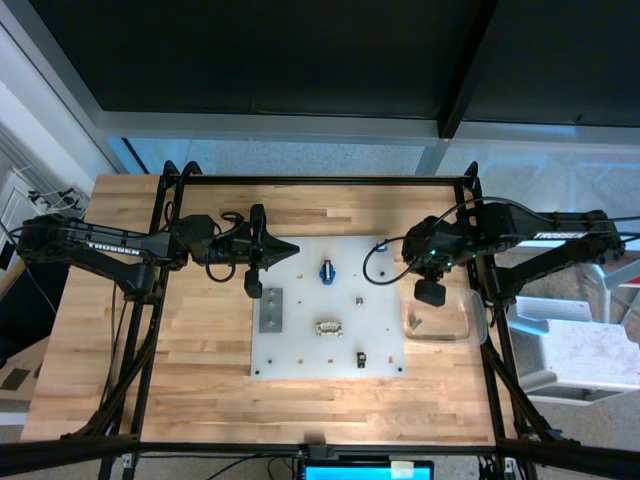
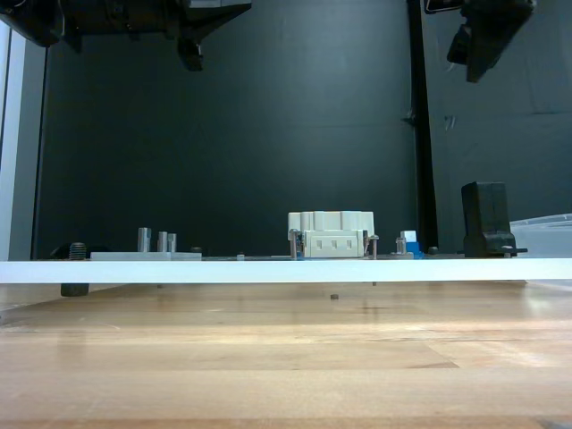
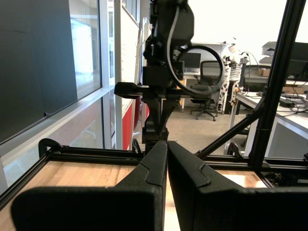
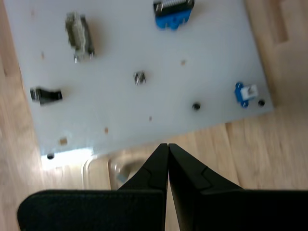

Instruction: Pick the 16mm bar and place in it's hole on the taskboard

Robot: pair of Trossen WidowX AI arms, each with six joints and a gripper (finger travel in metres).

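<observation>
Starting at the right gripper [image 4: 168, 146]: hanging high above the table [image 1: 180, 385] with both fingers pressed flat together, gripping nothing, pointing straight down over the far left corner of the clear tray [image 1: 472, 336]. Sitting just beside that tray, touching or nearly touching its left wall, the white taskboard [image 1: 300, 352]. Lying free inside the tray near its left wall, clear of the board and of both grippers, what seems to be the 16mm bar [image 1: 415, 322], a small grey metal piece too faint for telling with certainty. Moving across to the left gripper [image 3: 167, 143]: hovering above the far left corner of the board, also closed tip to tip and carrying nothing, pointing level along the table toward the right arm [image 3: 166, 43]. Standing below and a little nearer than it, on the board's left side, a grey metal block [image 1: 270, 310] bearing three short upright pegs [image 2: 143, 239]. Resting near the board's middle, a beige connector [image 1: 329, 327]; beyond it, toward the far edge, a blue part [image 1: 326, 271]; between the two and slightly rightward, a tiny square piece [image 1: 358, 299]. Standing near the board's near edge, a small black fixture [image 1: 360, 358], showing tall in the low view. Glowing at the table's near edge, a screen [image 1: 365, 470].
</observation>
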